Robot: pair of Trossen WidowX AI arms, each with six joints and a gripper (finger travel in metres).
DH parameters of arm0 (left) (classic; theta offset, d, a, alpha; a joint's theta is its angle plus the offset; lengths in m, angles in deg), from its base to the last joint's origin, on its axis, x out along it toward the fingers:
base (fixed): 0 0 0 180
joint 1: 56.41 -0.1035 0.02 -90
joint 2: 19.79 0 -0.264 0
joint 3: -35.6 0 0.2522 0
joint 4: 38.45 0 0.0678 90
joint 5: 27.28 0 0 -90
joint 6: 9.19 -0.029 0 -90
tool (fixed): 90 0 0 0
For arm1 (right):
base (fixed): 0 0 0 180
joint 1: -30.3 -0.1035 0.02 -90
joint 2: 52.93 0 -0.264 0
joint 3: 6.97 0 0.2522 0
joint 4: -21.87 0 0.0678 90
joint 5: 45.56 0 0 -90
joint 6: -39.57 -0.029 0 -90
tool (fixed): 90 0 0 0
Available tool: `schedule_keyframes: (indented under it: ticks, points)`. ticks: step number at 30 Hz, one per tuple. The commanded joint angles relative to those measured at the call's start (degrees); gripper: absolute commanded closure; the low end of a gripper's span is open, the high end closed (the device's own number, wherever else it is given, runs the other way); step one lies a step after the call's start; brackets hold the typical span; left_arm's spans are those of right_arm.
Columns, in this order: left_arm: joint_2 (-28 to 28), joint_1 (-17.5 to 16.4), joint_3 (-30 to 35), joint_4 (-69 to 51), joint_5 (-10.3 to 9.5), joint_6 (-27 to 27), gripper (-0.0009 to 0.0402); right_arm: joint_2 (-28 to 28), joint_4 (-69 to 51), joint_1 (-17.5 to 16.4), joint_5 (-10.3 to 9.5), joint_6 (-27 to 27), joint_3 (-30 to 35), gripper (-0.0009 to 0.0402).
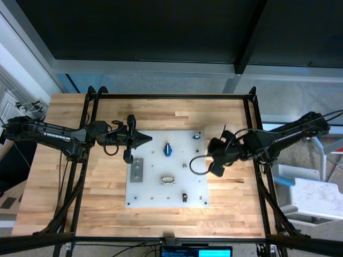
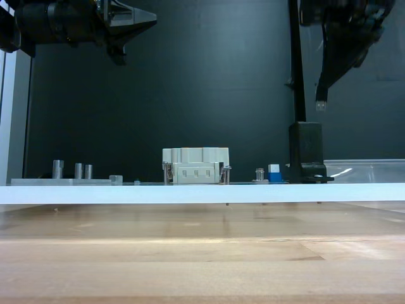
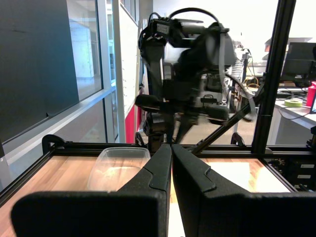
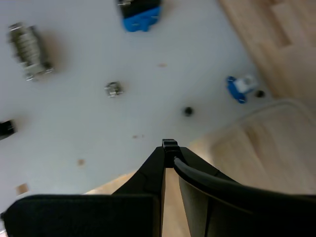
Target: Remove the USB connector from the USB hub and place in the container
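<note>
My right gripper (image 1: 215, 168) (image 2: 324, 88) (image 4: 169, 148) is shut on the USB connector (image 2: 321, 105) (image 4: 169, 144), which hangs in the air with its metal tip down and its black cable looping off to the left (image 1: 194, 166). It hovers above the right edge of the white board (image 1: 161, 195). The USB hub (image 1: 184, 197) (image 2: 307, 152), a small black block, stands on the board's near right part with nothing plugged in. The clear container (image 1: 215, 132) (image 2: 370, 170) (image 3: 118, 165) (image 4: 276, 148) lies on the wood just right of the board. My left gripper (image 1: 149, 139) (image 2: 149, 22) (image 3: 171, 148) hangs shut and holding nothing over the board's far left corner.
On the board stand a grey metal block (image 1: 138, 171) with pegs, a silver-beige multi-pin connector (image 1: 168, 181) (image 2: 195, 166) (image 4: 30, 52), a blue upright connector (image 1: 167, 149) (image 4: 140, 15) and a small blue-white part (image 1: 196, 136) (image 4: 240, 86). A black frame rail (image 1: 256, 134) runs along the table's sides.
</note>
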Motion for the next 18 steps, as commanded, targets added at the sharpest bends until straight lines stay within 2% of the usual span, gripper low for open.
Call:
schedule_keyframes:
  ticks: [1, 4, 7, 10, 14, 18]
  points:
    - [0.0, 0.0, 0.0, 0.0, 0.02, 0.0, 0.0392, 1.9, 0.0, 3.4, -0.07, -0.7, -1.5, 0.0393]
    - [0.0, 0.0, 0.0, 0.0, 0.02, 0.0, 0.0393, 3.3, 0.4, 6.3, 0.02, -2.5, -2.6, 0.0393]
    - [0.0, 0.0, 0.0, 0.0, 0.02, 0.0, 0.0392, 4.9, 2.3, 8.9, 0.00, -6.6, -4.6, 0.0393]
    - [0.0, 0.0, 0.0, 0.0, 0.02, 0.0, 0.0393, 6.3, 4.7, 11.3, -0.07, -12.4, -7.1, 0.0393]
    - [0.0, 0.0, 0.0, 0.0, 0.02, 0.0, 0.0392, 8.9, 9.4, 13.1, 0.22, -23.4, -11.6, 0.0393]
    - [0.0, 0.0, 0.0, 0.0, 0.02, 0.0, 0.0392, 11.8, 15.8, 13.9, 0.26, -29.9, -16.8, 0.0393]
